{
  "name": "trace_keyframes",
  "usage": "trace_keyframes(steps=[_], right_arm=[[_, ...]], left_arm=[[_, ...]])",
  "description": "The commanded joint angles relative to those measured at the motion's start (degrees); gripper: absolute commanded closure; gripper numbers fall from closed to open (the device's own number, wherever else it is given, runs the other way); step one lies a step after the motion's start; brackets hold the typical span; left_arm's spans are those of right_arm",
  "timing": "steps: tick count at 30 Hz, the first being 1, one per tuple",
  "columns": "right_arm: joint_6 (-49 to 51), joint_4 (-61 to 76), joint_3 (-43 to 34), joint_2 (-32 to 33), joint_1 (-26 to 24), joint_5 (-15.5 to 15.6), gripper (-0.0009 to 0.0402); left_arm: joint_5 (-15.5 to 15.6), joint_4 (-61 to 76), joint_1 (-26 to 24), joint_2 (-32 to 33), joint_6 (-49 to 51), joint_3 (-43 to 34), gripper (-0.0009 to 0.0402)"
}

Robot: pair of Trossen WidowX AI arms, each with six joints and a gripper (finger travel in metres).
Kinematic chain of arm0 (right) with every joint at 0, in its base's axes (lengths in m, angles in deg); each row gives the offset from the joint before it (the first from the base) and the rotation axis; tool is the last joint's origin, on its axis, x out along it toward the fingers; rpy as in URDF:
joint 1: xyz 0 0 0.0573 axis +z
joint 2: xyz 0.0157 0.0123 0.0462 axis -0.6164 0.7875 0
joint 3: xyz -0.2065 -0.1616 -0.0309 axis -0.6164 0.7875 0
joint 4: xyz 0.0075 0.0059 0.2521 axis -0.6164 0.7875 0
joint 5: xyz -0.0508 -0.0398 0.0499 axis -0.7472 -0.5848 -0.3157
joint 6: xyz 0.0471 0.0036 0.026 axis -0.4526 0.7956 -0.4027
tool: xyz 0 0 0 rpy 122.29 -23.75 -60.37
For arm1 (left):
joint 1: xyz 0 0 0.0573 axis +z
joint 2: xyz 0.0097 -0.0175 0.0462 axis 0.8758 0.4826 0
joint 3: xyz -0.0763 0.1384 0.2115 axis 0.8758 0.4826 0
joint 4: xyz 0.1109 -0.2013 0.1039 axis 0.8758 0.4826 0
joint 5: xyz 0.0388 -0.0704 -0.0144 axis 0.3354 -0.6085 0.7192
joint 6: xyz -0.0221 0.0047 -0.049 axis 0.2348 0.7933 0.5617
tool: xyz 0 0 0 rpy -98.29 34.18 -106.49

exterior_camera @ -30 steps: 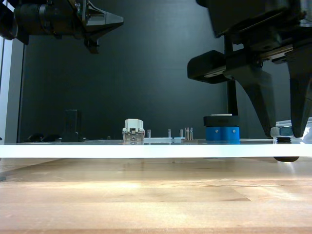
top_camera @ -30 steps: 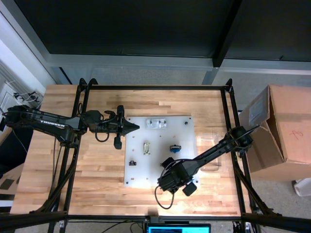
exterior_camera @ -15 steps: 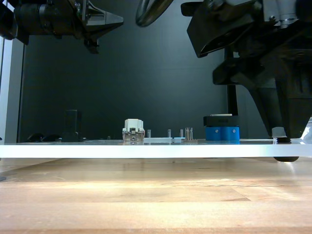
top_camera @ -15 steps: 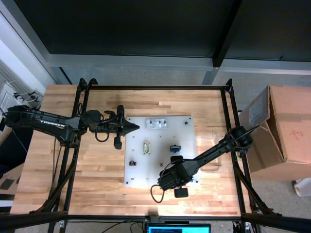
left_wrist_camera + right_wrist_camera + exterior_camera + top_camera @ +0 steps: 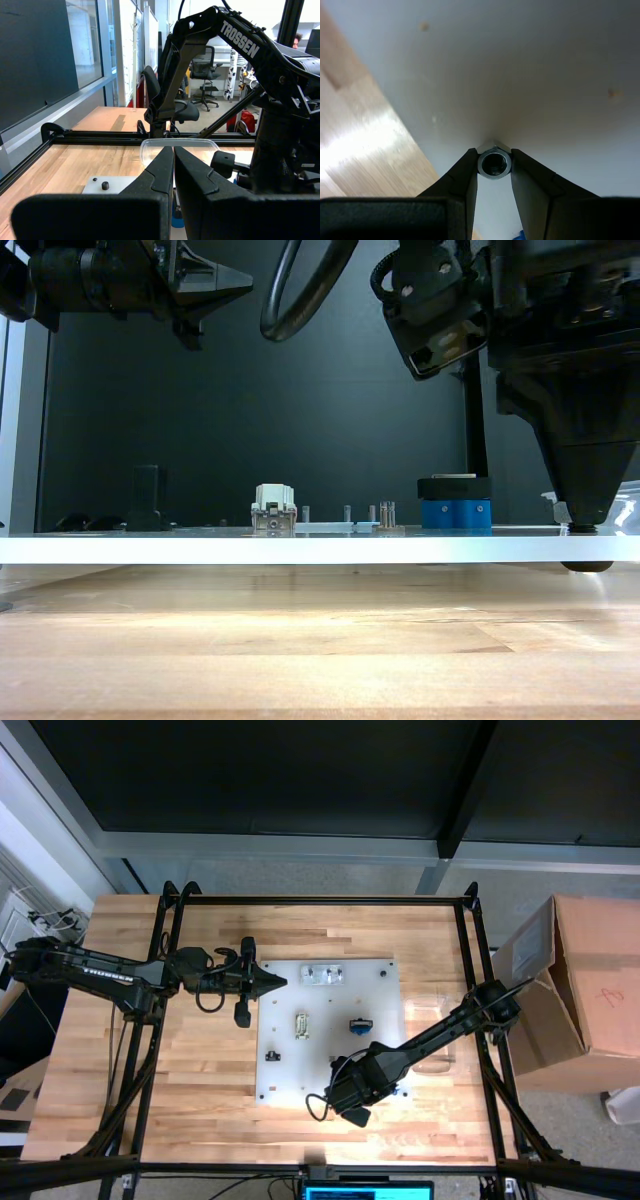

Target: Pick the M12 nut and place it on its threads and fasten

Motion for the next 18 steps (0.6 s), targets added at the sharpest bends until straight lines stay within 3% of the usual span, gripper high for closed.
trace_keyframes(steps=[1, 9, 18], right_arm=[[-6.67, 0.09, 0.0, 0.02, 0.0, -0.09, 0.0389], [-19.5, 0.13, 0.0, 0.02, -0.11, 0.39, 0.0389], [-22.84, 0.11, 0.15, 0.02, -0.11, 0.31, 0.0389]], left_arm=[[-0.02, -0.02, 0.0, 0.0, -0.02, 0.0, 0.0393], [-0.02, -0.02, 0.02, 0.0, -0.02, 0.0, 0.0393], [-0.02, -0.02, 0.0, 0.0, -0.02, 0.0, 0.0393]])
